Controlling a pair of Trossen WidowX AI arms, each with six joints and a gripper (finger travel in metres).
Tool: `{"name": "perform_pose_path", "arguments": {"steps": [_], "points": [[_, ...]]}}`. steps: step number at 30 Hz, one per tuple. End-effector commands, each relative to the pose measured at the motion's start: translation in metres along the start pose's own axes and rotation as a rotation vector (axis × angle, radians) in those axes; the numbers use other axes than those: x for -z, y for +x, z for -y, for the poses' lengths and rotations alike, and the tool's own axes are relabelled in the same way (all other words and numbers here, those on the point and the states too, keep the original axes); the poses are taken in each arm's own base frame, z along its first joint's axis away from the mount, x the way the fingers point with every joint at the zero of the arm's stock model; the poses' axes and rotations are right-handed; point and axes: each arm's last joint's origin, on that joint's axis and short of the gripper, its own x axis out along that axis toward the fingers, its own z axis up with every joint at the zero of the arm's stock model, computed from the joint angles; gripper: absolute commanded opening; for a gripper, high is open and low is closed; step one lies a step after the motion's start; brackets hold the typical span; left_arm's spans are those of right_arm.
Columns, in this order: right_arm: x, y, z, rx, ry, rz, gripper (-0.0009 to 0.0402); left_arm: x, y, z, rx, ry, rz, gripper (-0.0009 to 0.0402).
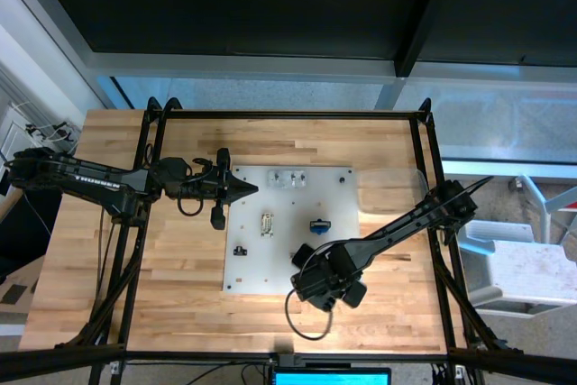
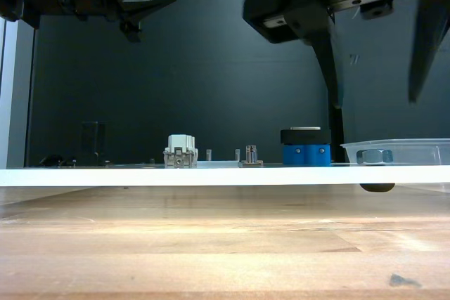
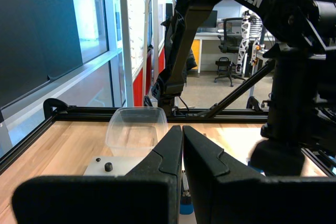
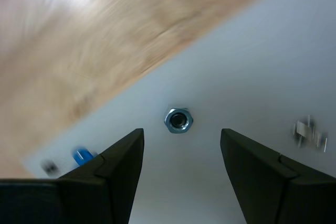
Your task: Unfasten the M12 fastener and place in the container
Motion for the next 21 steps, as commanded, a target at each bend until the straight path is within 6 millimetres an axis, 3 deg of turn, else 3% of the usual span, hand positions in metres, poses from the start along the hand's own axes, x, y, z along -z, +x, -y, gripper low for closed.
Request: {"name": "perform_pose_path", "arguments": {"steps": [1, 5, 10, 13, 21], "points": [[0.001, -0.004, -0.001, -0.004, 0.3, 0.007, 0.0165, 0.0, 0.0, 0.0, 0.0, 0.0, 0.0, 0.0], [0.001, -0.006, -0.002, -0.047, 0.518, 0.007, 0.0106, 0.0, 0.0, 0.0, 0.0, 0.0, 0.0, 0.0], [0.0, -0.006, -0.005, -0.117, 0.657, 0.006, -0.0006, 0.0, 0.0, 0.0, 0.0, 0.0, 0.0, 0.0], [0.0, -0.005, -0.004, -0.104, 0.746, 0.007, 0.0009, 0.0, 0.0, 0.0, 0.0, 0.0, 0.0, 0.0], [0.002, 0.012, -0.005, -0.065, 0.891, 0.039, 0.0, 0.0, 0.0, 0.0, 0.0, 0.0, 0.0, 0.0]]}}
